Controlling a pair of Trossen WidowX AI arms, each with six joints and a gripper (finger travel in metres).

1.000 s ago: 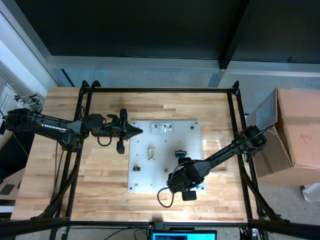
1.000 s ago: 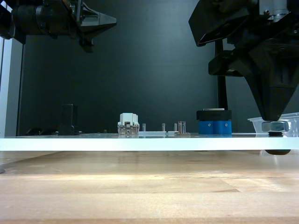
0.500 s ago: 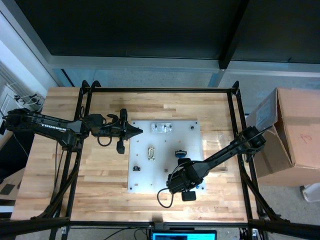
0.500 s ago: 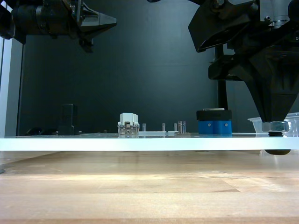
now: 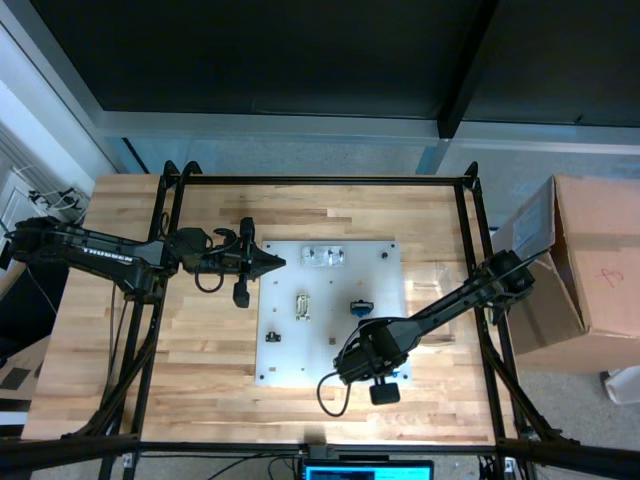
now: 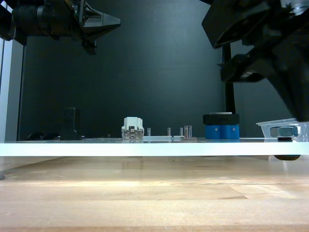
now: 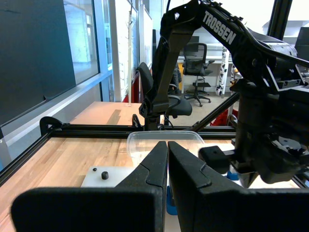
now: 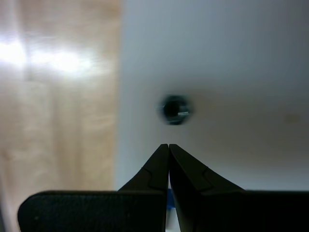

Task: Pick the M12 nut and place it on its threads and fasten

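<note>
The silver nut (image 6: 284,131) sits on its stud near the board's near right edge, with a sliver of black showing under it. In the right wrist view the nut (image 8: 175,109) lies free on the white board (image 8: 231,63), a short way ahead of my right gripper (image 8: 168,145). That gripper is shut with nothing between its fingers. From above, the right gripper (image 5: 372,372) hangs over the board's near right edge and hides the nut. My left gripper (image 5: 272,262) is shut and empty, held high over the board's far left edge.
A clear tray (image 6: 264,126) stands behind the stud. On the board (image 5: 285,370) are a blue block (image 5: 361,306) and a white connector (image 5: 302,307). A cardboard box (image 5: 580,270) stands off the table's right side. A black frame rims the table.
The right gripper's tip was on the nut; it has come off it, moving up and to the right. The nut stays on its stud. The left arm has not moved.
</note>
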